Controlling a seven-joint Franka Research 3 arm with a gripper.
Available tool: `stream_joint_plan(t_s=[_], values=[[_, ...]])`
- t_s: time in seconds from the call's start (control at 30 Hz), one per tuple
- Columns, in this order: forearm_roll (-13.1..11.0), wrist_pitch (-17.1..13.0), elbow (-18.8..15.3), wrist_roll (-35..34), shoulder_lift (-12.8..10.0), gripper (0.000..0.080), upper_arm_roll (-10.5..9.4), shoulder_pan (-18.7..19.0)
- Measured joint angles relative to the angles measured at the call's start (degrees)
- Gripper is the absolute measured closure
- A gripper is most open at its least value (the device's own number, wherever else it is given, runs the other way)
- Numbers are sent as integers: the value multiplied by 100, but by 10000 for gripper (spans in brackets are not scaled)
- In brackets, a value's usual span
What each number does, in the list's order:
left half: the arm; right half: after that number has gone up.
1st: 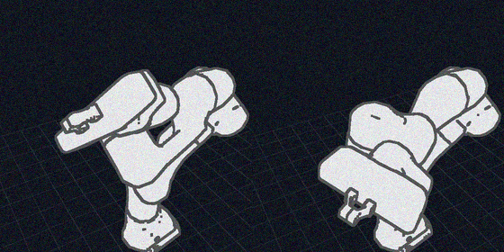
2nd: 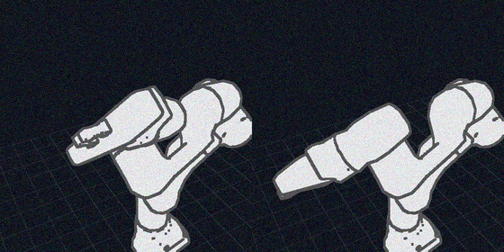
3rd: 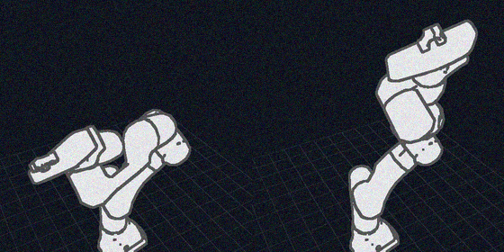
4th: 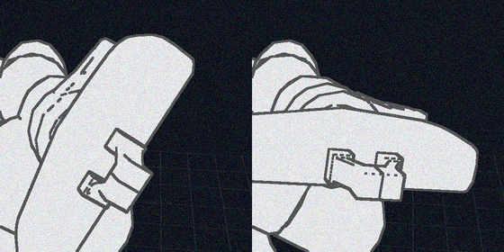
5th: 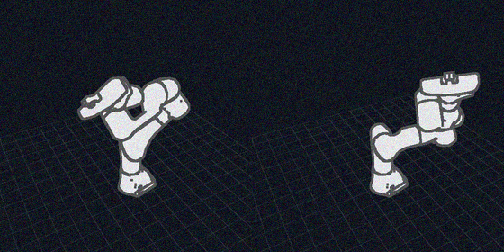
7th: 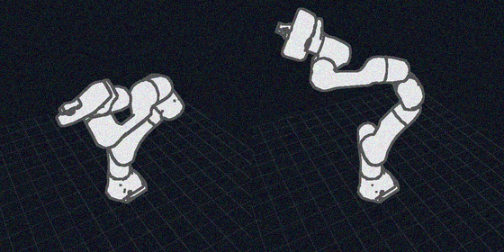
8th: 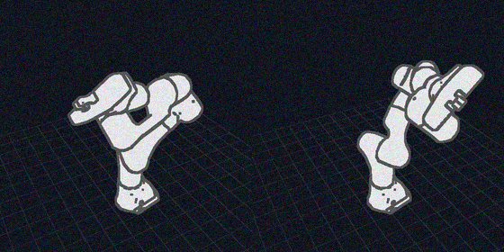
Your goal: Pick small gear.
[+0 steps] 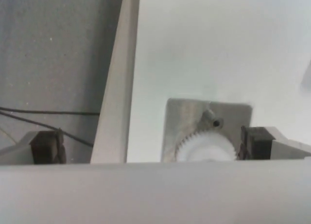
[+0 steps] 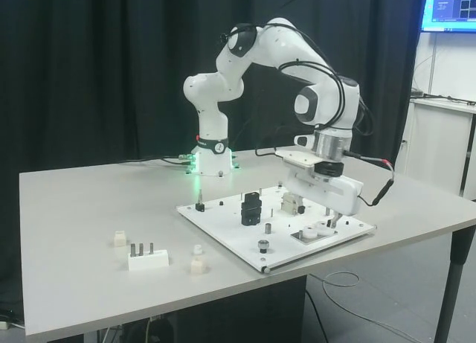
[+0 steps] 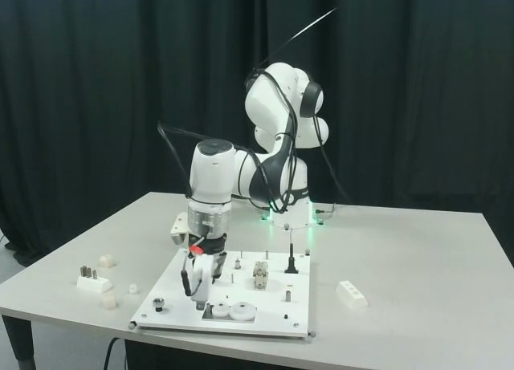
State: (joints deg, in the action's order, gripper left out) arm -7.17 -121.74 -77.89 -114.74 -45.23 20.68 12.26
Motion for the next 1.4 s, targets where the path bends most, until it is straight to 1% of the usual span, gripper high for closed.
stream_joint_plan(t_s=[0.13,0.37,0.9,1.1,1.4], values=[[145,87,68,0,0,3,-12,-24],[297,189,171,0,0,3,-55,-87],[659,316,398,90,0,3,-268,-313],[763,363,464,404,1,3,-343,-429],[779,560,531,1126,51,3,-372,-616]])
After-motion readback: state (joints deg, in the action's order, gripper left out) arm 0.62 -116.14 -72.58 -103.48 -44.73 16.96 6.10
